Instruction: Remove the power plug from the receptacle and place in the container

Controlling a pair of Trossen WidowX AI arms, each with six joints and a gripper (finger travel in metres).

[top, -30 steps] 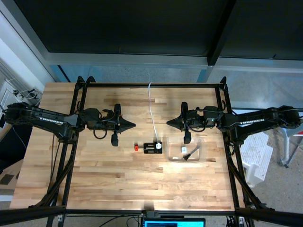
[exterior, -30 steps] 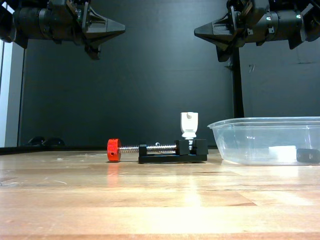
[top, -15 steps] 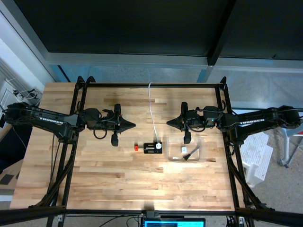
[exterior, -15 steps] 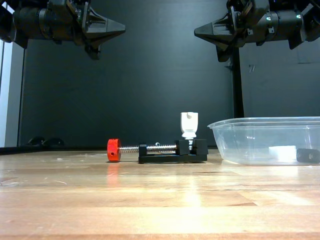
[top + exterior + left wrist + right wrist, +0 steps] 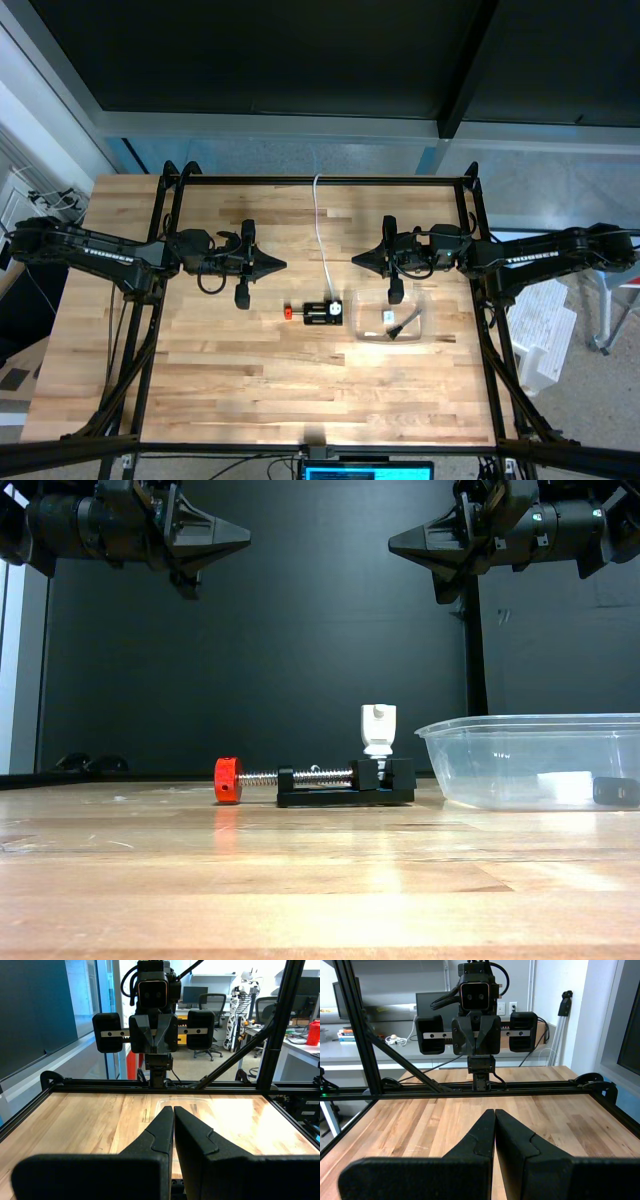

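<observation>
Left pincer [image 5: 281,265], right pincer [image 5: 357,261]: black wedges aloft

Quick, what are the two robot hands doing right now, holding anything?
Left hand: closed, empty, high over the table's left side.
Right hand: closed, empty, high over the table's right side.

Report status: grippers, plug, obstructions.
Left gripper shut, parked high. Right gripper shut, parked high. Power plug lying in container. Receptacle empty; nothing in the way.

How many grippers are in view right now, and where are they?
2. The left gripper is shut, high above the table, left of the vise. The right gripper is shut, high above the table, near the container.
</observation>
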